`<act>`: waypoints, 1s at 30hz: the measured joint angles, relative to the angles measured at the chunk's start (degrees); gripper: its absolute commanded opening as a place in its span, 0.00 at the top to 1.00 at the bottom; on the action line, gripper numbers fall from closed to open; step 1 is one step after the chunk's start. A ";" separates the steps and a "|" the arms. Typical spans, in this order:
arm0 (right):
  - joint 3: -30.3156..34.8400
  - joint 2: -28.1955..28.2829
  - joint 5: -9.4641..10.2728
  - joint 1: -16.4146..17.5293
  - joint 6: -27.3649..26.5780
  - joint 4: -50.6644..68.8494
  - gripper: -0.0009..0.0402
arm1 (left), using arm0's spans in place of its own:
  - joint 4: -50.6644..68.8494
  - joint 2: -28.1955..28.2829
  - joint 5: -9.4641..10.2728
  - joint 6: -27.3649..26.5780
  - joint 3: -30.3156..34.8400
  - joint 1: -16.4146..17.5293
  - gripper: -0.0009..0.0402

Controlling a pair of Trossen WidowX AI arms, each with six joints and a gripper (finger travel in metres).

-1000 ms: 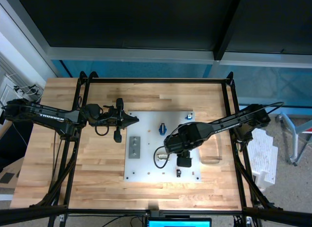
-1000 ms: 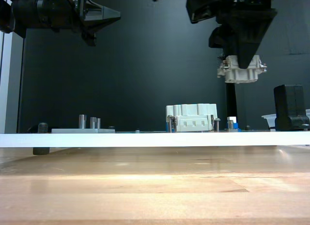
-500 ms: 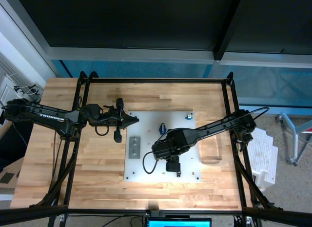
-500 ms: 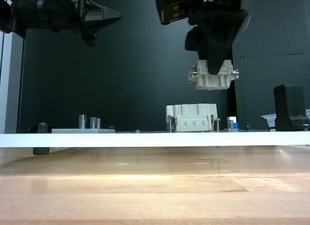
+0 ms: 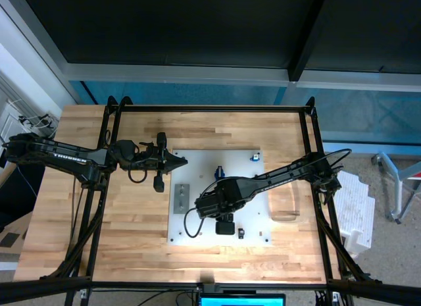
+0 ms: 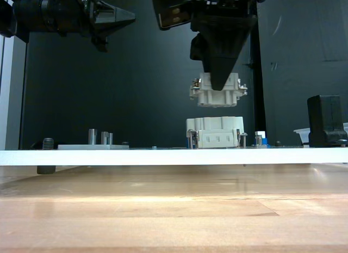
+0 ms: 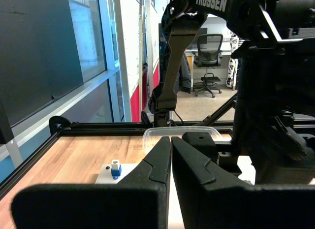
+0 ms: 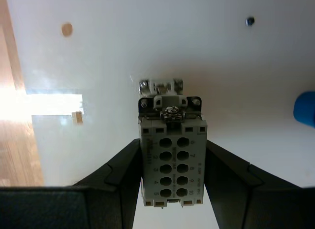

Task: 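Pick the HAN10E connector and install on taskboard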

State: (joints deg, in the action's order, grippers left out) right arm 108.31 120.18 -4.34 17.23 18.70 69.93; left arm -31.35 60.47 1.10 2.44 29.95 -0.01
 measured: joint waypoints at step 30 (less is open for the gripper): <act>-0.68 2.05 0.02 -0.11 -0.17 -1.92 0.92 | 0.00 0.00 -0.02 0.00 -0.02 0.00 0.98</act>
State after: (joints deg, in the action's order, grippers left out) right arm 107.63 122.23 -4.32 17.12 18.52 68.01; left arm -31.35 60.47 1.08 2.44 29.93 -0.01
